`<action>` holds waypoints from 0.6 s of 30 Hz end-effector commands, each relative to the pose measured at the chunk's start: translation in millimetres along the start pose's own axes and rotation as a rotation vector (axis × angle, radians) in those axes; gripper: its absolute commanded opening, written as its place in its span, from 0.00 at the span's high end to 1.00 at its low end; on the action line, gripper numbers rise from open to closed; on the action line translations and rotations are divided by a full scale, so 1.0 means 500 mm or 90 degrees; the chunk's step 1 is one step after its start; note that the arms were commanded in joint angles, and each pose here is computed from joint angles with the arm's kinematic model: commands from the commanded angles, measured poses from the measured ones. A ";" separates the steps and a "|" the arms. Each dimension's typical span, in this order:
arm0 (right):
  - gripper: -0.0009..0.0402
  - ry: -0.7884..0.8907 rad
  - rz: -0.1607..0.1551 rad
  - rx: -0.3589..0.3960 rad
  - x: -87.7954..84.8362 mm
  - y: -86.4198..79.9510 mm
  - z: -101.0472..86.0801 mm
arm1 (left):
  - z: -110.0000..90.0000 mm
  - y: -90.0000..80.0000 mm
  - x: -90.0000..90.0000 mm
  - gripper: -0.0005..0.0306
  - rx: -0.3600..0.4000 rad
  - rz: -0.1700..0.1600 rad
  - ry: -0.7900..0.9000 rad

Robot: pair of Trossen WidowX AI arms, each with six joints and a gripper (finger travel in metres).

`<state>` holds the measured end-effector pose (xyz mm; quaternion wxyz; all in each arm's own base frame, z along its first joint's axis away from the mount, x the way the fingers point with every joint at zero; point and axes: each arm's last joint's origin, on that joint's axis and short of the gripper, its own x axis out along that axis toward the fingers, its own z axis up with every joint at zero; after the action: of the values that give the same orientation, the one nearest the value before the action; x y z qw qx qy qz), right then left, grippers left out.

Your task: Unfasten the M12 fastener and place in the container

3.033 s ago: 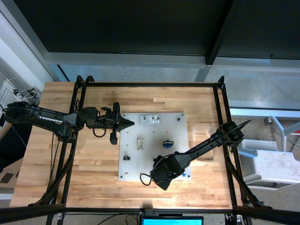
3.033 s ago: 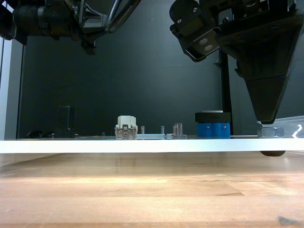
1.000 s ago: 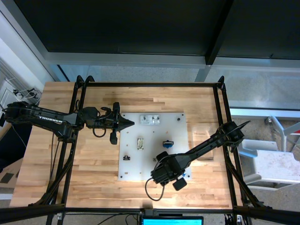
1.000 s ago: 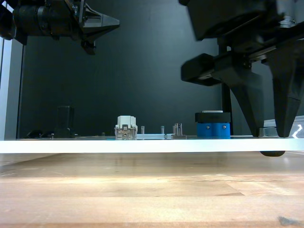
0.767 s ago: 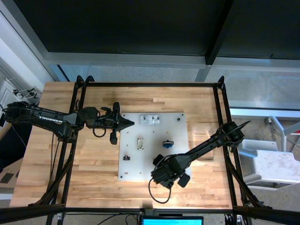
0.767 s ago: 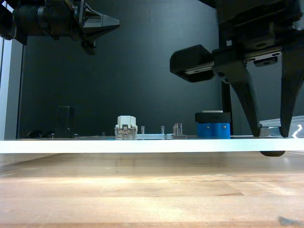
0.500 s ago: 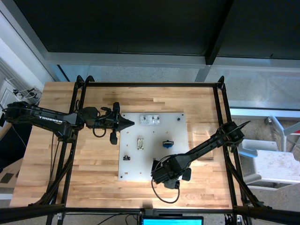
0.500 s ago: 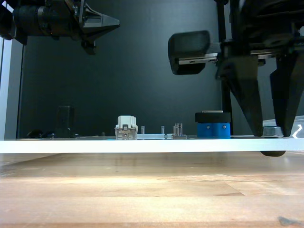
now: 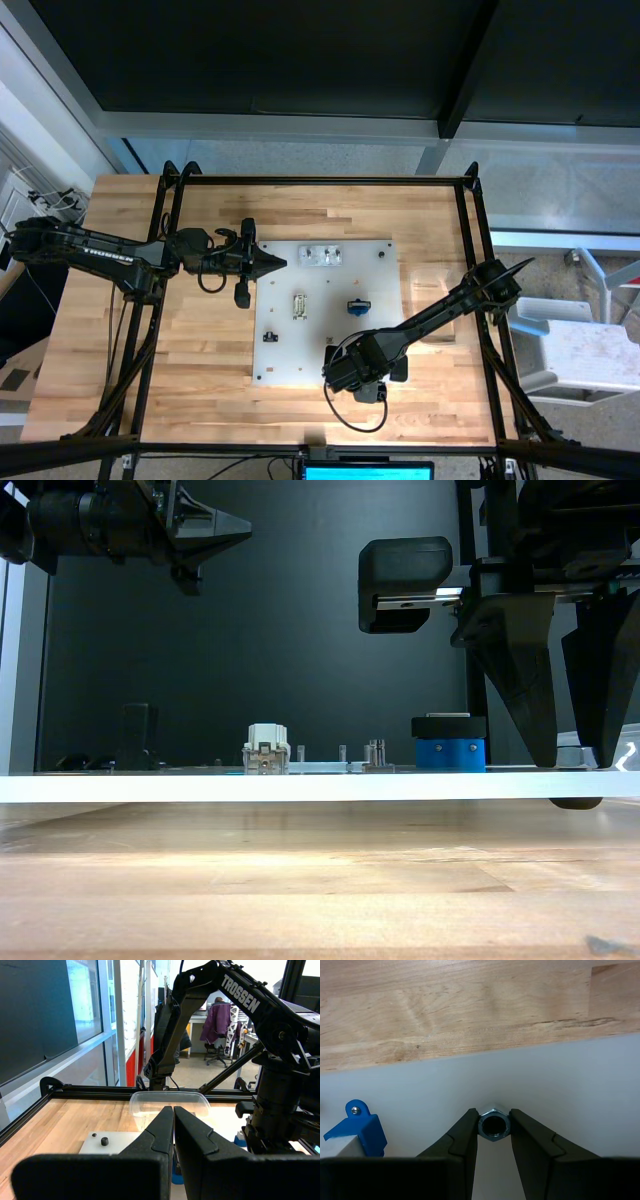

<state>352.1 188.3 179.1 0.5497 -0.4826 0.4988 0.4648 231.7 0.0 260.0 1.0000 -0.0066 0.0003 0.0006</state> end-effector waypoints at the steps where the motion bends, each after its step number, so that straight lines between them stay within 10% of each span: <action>1: 0.75 -0.003 -0.005 0.002 0.000 -0.001 0.001 | 0.000 0.000 0.000 0.98 0.000 0.000 0.000; 13: 0.43 -0.016 -0.024 0.020 -0.030 0.005 0.002 | 0.000 0.000 0.000 0.98 0.000 0.000 0.000; 16: 0.39 -0.028 -0.035 0.102 -0.053 0.009 -0.001 | 0.000 0.000 0.000 0.98 0.000 0.000 0.000; 18: 0.38 -0.041 -0.042 0.237 -0.068 0.012 -0.002 | 0.000 0.000 0.000 0.98 0.000 0.000 0.000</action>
<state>344.8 187.3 208.0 0.6295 -0.4154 0.5224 0.3978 231.7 0.0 260.0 1.0000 -0.0068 0.0005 0.0004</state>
